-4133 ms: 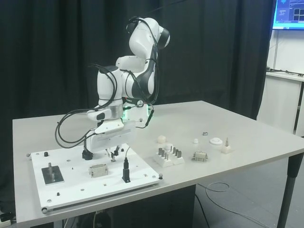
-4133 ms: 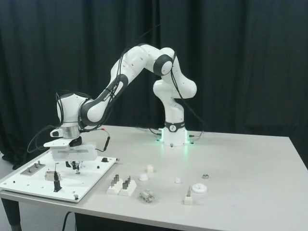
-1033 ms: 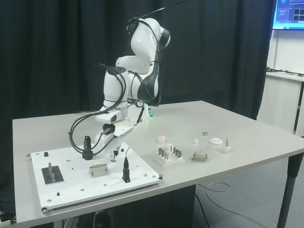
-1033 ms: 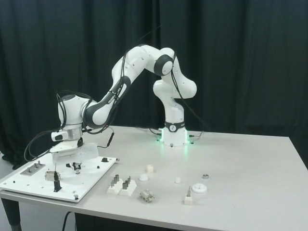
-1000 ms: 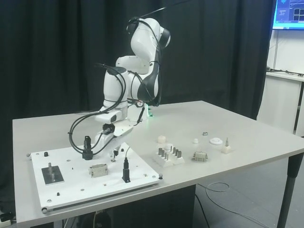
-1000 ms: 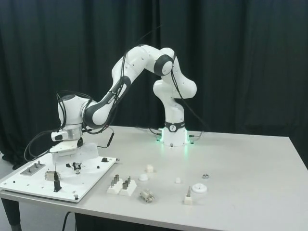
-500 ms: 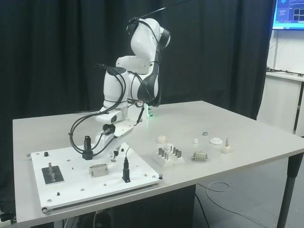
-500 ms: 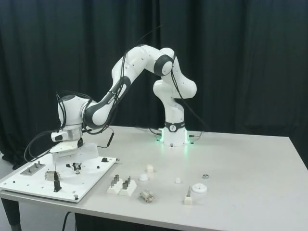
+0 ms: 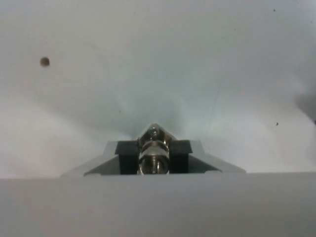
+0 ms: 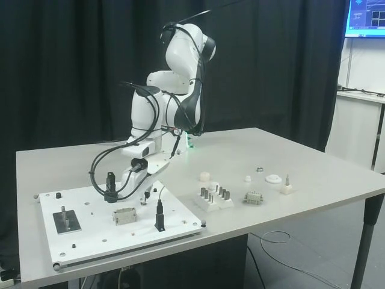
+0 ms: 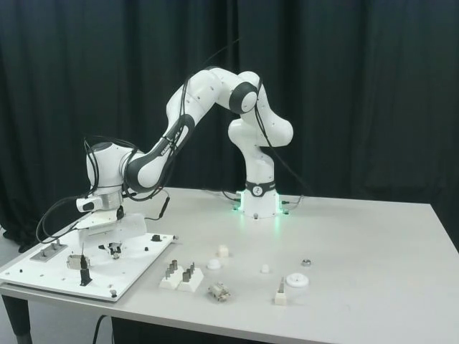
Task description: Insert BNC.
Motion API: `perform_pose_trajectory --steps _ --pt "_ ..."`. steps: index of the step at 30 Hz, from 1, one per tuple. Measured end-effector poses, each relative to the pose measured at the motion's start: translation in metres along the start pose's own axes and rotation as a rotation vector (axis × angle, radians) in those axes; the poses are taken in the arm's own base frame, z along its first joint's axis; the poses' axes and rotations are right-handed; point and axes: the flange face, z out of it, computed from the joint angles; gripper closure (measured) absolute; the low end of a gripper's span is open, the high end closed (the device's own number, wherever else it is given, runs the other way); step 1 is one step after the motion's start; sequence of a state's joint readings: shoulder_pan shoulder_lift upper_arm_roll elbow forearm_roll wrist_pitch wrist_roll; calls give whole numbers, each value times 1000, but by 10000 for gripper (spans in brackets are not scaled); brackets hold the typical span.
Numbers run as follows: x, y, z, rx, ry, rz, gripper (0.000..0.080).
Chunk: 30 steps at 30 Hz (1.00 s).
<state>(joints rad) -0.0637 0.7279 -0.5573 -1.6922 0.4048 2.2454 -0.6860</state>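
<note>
BNC plug sits upright on the white board, directly below the hand, long axis vertical, in line with the approach. Can't tell whether the hand grips it or is open.

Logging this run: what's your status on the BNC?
Gripper above the white board, fingers state unclear. BNC seen between black blocks in the wrist view; cannot tell if seated. Nothing seen in the way.
</note>
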Motion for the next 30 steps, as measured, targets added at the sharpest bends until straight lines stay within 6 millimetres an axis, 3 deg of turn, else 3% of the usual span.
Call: perform_pose_trajectory --steps 15,30 --pt "0 1 1 4 1 2 682" --pt "-1 2 0 10 3 117 682"
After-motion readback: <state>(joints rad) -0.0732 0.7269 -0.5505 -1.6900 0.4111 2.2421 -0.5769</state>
